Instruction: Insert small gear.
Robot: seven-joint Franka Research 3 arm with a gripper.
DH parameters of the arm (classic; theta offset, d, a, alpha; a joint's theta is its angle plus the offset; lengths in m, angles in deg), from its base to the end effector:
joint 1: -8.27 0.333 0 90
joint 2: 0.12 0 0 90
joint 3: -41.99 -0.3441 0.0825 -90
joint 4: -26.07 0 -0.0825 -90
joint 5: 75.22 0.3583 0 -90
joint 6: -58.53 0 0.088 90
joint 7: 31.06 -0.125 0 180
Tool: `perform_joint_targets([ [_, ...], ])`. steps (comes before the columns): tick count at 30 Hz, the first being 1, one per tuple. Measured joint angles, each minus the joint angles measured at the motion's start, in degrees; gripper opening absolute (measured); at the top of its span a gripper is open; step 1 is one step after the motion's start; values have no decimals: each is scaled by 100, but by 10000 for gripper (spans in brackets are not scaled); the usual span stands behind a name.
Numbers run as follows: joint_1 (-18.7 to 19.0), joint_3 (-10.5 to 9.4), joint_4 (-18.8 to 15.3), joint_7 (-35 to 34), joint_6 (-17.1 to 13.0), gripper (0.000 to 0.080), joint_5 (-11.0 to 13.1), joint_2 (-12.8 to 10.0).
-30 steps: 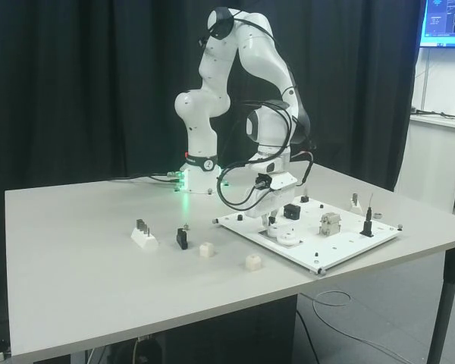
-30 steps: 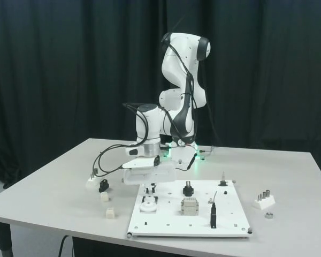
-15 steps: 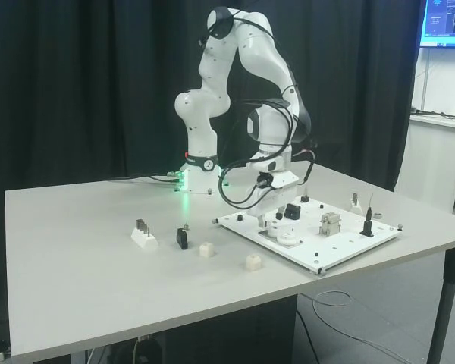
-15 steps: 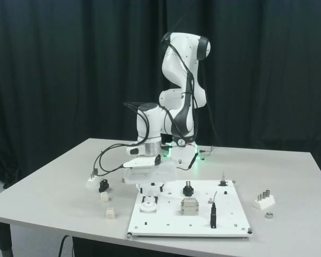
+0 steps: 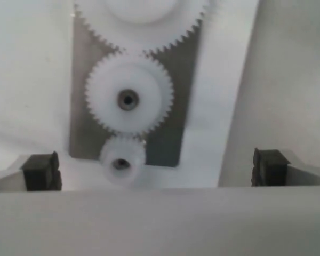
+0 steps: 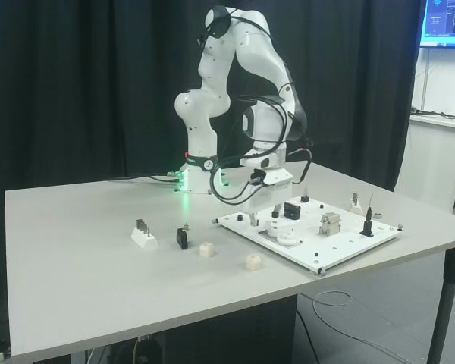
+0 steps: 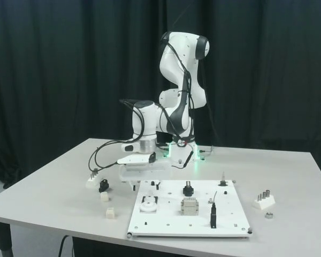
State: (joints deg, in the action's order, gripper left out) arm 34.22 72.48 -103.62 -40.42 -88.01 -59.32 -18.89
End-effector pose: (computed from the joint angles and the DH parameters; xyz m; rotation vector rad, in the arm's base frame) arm 0.5321 -0.0420 0.2659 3.0553 -0.6962 0.0445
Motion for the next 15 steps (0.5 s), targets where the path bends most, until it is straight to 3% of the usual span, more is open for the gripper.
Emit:
perform_joint_targets([
  [1,-2,14,0,-25,0,791,-4,0],
  [15,-39,106,0,-306,-10,800,-55,-7],
])
